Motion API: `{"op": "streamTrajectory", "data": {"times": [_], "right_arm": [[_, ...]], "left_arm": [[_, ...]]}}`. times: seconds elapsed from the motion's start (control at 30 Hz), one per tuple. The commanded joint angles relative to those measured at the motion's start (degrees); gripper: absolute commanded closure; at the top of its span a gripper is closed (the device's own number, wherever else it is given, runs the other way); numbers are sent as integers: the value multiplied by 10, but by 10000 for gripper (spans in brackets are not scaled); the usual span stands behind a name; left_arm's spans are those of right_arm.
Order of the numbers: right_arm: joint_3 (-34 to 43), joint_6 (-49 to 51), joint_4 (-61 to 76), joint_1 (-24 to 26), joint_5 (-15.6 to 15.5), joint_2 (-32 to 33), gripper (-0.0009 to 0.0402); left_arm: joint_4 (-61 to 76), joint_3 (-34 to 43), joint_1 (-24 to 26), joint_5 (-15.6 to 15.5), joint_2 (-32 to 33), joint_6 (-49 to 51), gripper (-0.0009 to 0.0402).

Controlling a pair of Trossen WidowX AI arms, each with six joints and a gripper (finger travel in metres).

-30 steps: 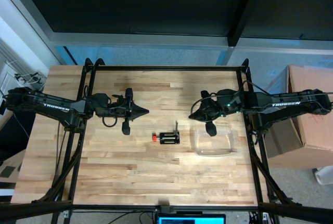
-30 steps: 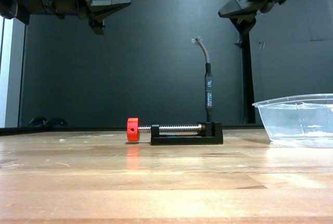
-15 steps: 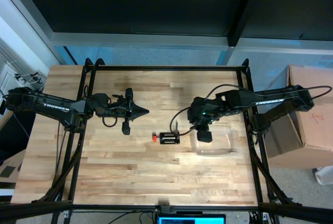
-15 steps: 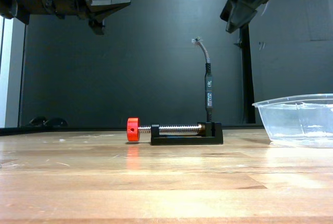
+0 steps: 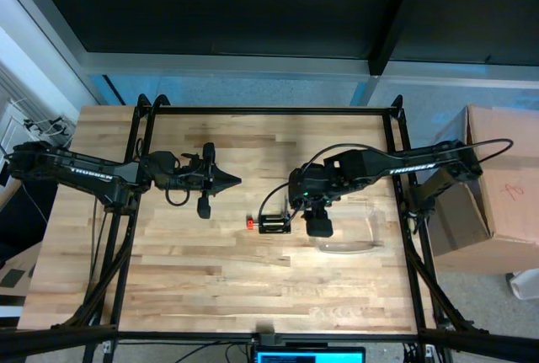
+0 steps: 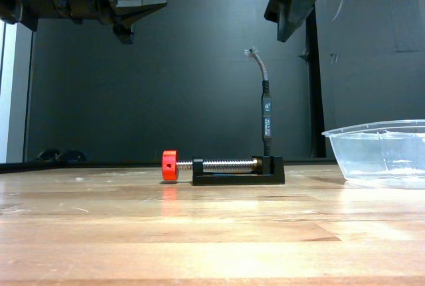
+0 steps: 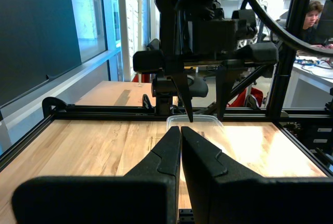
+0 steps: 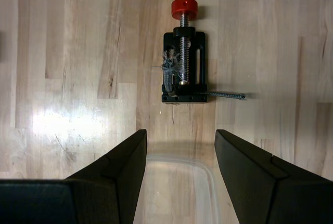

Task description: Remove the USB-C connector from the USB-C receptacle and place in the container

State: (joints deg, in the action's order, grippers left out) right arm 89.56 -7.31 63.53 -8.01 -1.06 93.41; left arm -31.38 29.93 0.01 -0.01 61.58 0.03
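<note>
**Black connector (image 6: 266, 117) seated upright; both tools clear of it**

Seen from the low view, the connector stands plugged in at the vise (image 6: 232, 170), its frayed cable end bent over. The right tool (image 6: 280, 32) hangs above it without touching. Only the right wrist view shows that tool's 2 fingers (image 8: 120, 162) apart and empty, with the vise and the container (image 8: 179, 160) rim beneath. The left wrist view shows the left tool (image 7: 180, 129) pressed together, holding nothing. From the high view it hovers well left of the vise, and the container sits on the surface (image 5: 185, 279) just right of it.

Right hand (image 8: 180, 133) spread open over container (image 8: 177, 157) rim, USB-C connector (image 8: 168, 77) upright in red-knobbed vise (image 8: 184, 97) beyond
</note>
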Motion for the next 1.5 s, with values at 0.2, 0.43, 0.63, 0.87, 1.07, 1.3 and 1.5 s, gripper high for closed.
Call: {"op": "streamTrajectory", "data": {"times": [0.2,0.43,0.63,0.87,1.07,1.3,1.5], "right_arm": [[0,-6,0,-6,3,17,213],[0,-12,-3,-8,17,49,213],[0,-12,-10,-10,16,84,213],[0,-12,-25,-15,16,115,213],[0,-12,-35,-18,16,137,213],[-11,-12,-58,-19,16,140,219],[-24,-12,-61,-19,16,140,261]], "left_arm": [[0,0,0,0,0,0,393],[0,0,0,0,0,0,393],[0,0,0,0,0,0,393],[0,0,0,0,0,0,393],[0,0,0,0,0,0,393],[0,0,0,0,0,0,393],[0,0,0,0,0,0,393]]}}
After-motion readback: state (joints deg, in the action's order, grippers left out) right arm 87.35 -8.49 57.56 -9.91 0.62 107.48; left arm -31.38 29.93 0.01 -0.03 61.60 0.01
